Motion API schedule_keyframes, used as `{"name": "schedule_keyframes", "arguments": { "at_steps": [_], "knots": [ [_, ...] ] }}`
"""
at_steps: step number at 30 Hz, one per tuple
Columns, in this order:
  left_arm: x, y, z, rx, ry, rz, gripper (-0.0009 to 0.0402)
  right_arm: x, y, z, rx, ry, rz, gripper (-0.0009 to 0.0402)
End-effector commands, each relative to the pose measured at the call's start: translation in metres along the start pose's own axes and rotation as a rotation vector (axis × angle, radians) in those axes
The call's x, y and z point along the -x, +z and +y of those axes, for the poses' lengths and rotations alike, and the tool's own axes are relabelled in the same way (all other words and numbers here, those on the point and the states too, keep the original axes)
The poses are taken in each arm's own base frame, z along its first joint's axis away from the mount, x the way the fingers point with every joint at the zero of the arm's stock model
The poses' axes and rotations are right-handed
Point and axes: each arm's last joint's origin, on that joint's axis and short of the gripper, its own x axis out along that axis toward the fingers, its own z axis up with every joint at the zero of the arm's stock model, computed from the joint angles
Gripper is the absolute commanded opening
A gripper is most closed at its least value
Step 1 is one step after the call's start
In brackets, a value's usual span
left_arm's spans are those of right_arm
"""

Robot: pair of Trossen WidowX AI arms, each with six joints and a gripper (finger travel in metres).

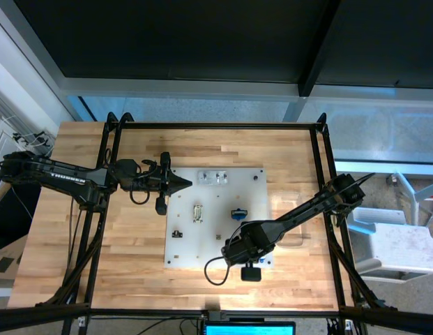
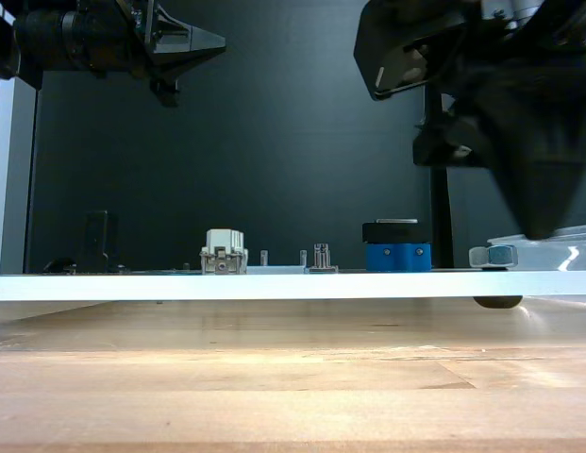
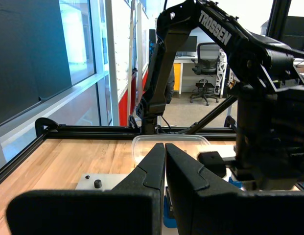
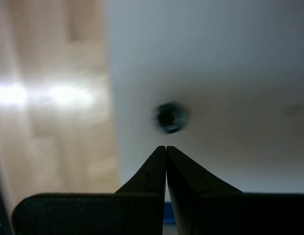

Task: Pick the M12 fastener and fasten on the M12 threads

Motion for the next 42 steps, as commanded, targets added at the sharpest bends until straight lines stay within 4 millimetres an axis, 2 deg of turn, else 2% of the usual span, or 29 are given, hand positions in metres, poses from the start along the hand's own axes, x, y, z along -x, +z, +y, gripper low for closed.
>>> {"name": "schedule_keyframes", "arguments": {
  "at_steps": [1,23,25,29,31,38,42],
  "knots": [
    [0.000,0.000,0.000,0.000,0.000,0.000,0.0000,0.002,0.001,-0.003,-0.024,-0.085,-0.044,0.0000],
    [0.000,0.000,0.000,0.000,0.000,-0.001,0.0000,-0.011,0.002,-0.004,-0.028,-0.056,-0.047,0.0000],
    [0.000,0.000,0.000,0.000,0.000,-0.001,0.0000,-0.012,0.002,-0.002,-0.029,-0.017,-0.038,0.0000],
    [0.000,0.000,0.000,0.000,0.000,0.000,0.0000,-0.010,0.000,0.005,0.029,0.219,0.061,0.0000],
    [0.000,0.000,0.000,0.000,0.000,-0.001,0.0000,-0.009,-0.001,0.007,0.054,0.284,0.101,0.0000],
    [0.000,0.000,0.000,0.000,0.000,0.000,0.0000,-0.006,-0.002,0.004,0.037,0.209,0.077,0.0000],
    [0.000,0.000,0.000,0.000,0.000,-0.002,0.0000,0.002,-0.002,0.003,0.014,0.187,0.044,0.0000]
  ]
}}
